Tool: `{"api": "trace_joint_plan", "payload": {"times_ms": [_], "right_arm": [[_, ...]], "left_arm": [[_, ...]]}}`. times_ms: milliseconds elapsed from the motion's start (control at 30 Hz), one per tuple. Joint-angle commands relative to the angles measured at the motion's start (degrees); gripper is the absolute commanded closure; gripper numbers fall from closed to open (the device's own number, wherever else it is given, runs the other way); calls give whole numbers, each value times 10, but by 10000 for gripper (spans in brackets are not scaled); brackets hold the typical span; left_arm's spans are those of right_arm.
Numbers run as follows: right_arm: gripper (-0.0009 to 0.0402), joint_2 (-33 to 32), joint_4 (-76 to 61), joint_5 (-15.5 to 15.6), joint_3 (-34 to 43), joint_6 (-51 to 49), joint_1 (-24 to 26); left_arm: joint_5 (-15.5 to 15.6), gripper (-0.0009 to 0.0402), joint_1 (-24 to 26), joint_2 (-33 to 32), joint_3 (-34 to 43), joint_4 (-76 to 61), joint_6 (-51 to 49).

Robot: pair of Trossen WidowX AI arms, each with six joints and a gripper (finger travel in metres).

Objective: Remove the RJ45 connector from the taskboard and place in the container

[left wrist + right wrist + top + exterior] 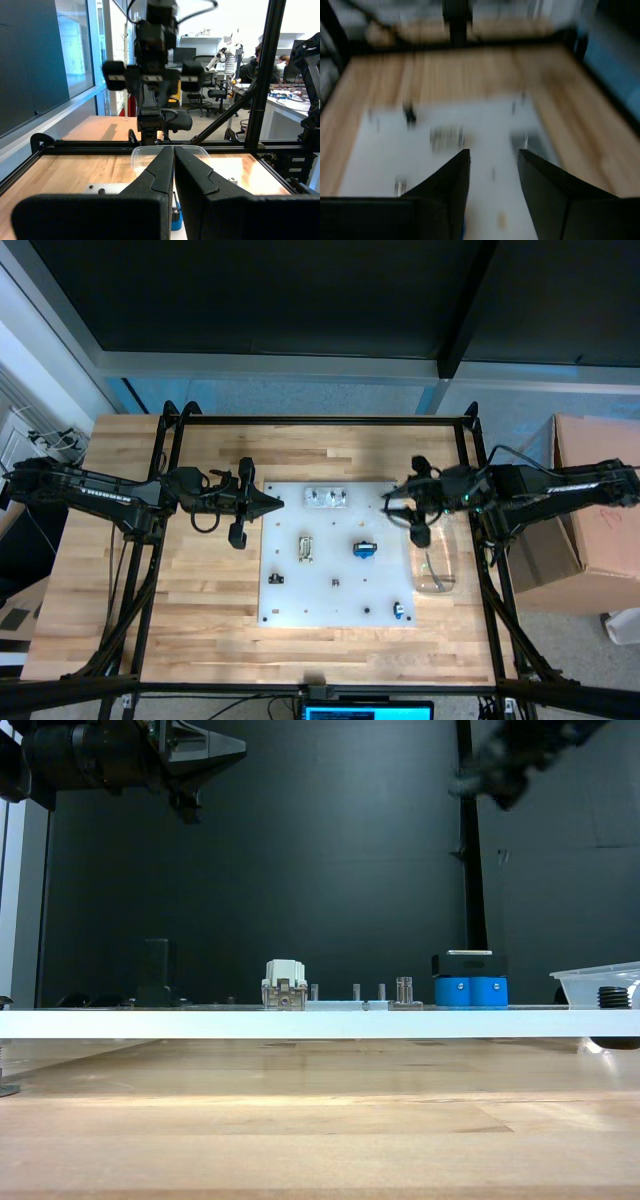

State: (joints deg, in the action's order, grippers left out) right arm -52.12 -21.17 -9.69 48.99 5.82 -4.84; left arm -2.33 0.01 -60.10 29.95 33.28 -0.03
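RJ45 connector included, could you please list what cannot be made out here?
RJ45 connector: I cannot tell which taskboard part it is; too small in the high view, blurred in the right wrist view.
Dark item in the container: too small to name, low view.
Taskboard: partly hidden by the shut left gripper, over its left edge, left wrist view.
Right gripper, open, empty, over the board's right edge: blurred, low view.

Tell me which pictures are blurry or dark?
Right wrist view: smeared throughout, the board a blur beyond the open right pincer. Left wrist view: crisp, the shut left pincer dark against bright surroundings. Low view: dim, mostly black. High view: evenly lit, pincers above the board's left and right edges.
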Motion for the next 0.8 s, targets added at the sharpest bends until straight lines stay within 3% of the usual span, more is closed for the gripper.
{"api": "trace_joint_plan", "payload": {"times_ms": [33, 267, 467, 800], "right_arm": [[296, 0, 111, 39, -27, -15, 35], [348, 0, 287, 98, -87, -24, 69], [396, 0, 417, 104, -157, -24, 74], [393, 0, 493, 113, -221, -18, 75]], "left_arm": [[0, 393, 0, 0, 0, 0, 0], [0, 393, 0, 0, 0, 0, 0], [0, 393, 0, 0, 0, 0, 0], [0, 393, 0, 0, 0, 0, 0]]}}
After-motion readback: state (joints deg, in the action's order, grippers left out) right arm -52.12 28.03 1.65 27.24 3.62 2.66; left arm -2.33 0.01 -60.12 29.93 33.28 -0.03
